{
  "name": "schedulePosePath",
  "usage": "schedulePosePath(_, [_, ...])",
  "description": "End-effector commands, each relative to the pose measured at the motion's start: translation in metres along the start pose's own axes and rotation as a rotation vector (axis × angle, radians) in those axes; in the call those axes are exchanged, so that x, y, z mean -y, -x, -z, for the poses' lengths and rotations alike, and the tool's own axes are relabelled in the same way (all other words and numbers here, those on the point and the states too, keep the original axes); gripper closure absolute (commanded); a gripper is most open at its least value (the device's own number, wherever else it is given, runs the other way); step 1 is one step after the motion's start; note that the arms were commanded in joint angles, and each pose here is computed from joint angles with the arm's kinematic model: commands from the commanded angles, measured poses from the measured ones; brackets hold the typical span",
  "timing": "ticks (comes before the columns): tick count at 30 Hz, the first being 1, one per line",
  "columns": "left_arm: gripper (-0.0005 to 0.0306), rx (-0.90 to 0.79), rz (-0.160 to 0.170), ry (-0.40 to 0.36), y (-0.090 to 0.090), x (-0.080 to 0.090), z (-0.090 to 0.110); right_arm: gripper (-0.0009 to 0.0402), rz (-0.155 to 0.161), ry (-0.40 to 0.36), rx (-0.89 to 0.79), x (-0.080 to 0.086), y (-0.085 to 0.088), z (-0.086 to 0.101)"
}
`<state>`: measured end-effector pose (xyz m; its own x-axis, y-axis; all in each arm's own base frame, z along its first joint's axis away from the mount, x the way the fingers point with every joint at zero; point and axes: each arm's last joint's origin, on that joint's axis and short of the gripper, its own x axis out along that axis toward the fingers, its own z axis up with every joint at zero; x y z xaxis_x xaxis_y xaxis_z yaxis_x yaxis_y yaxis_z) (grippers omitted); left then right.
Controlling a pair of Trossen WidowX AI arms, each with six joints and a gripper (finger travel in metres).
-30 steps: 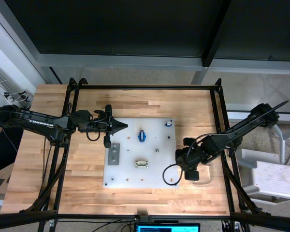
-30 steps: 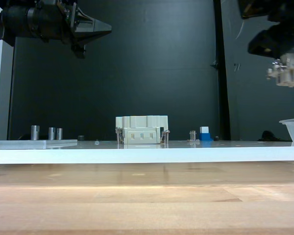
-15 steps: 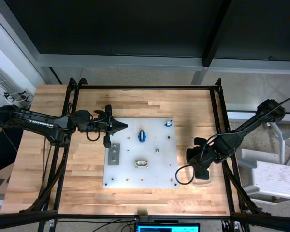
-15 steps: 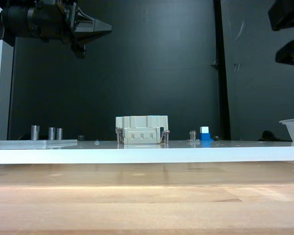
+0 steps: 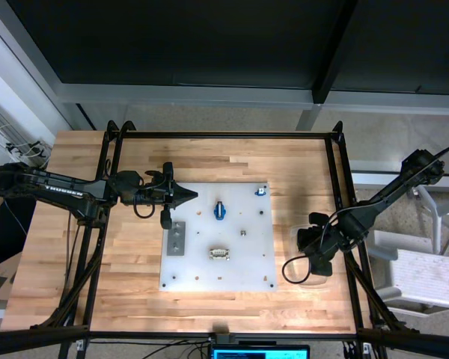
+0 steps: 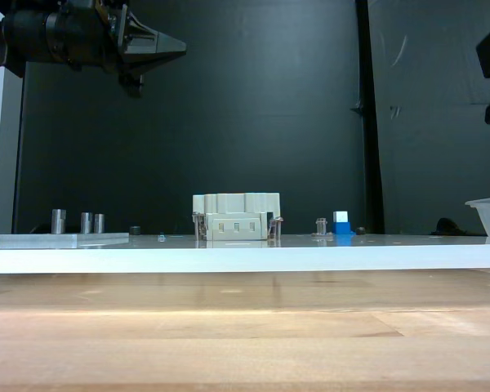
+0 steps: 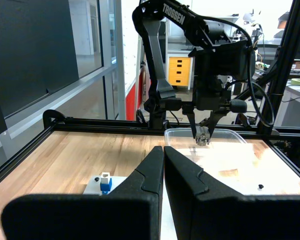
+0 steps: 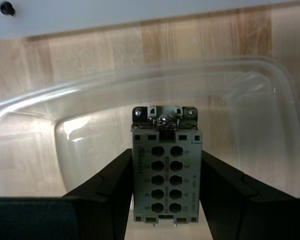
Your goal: Remove the HAN10-E connector and place it in the container
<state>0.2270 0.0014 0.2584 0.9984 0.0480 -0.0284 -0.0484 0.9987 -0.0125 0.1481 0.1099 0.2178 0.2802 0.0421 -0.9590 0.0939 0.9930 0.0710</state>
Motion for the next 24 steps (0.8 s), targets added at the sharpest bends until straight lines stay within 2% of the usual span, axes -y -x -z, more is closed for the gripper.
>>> schedulePosePath(1, [0.03, 0.001, 0.0, 0.0, 0.0, 0.0, 0.0, 0.0332, -0.001, -0.007, -0.004, -0.001, -0.006, 0.005])
schedulePosePath(11, [0.03, 0.001, 0.0, 0.0, 0.0, 0.0, 0.0, 0.0332, -0.026, -0.035, 0.01, -0.003, -0.023, 0.015])
schedulePosePath(16, [0.03, 0.0, 0.0, 0.0, 0.0, 0.0, 0.0, 0.0332, -0.015, -0.032, 0.0, -0.003, -0.033, 0.017])
schedulePosePath(21, [0.03, 0.001, 0.0, 0.0, 0.0, 0.0, 0.0, 0.0332, -0.017, -0.034, 0.0, -0.005, -0.04, 0.017])
schedulePosePath(24, [0.03, 0.0, 0.0, 0.0, 0.0, 0.0, 0.0, 0.0332, -0.004, -0.032, -0.013, -0.005, -0.044, 0.018])
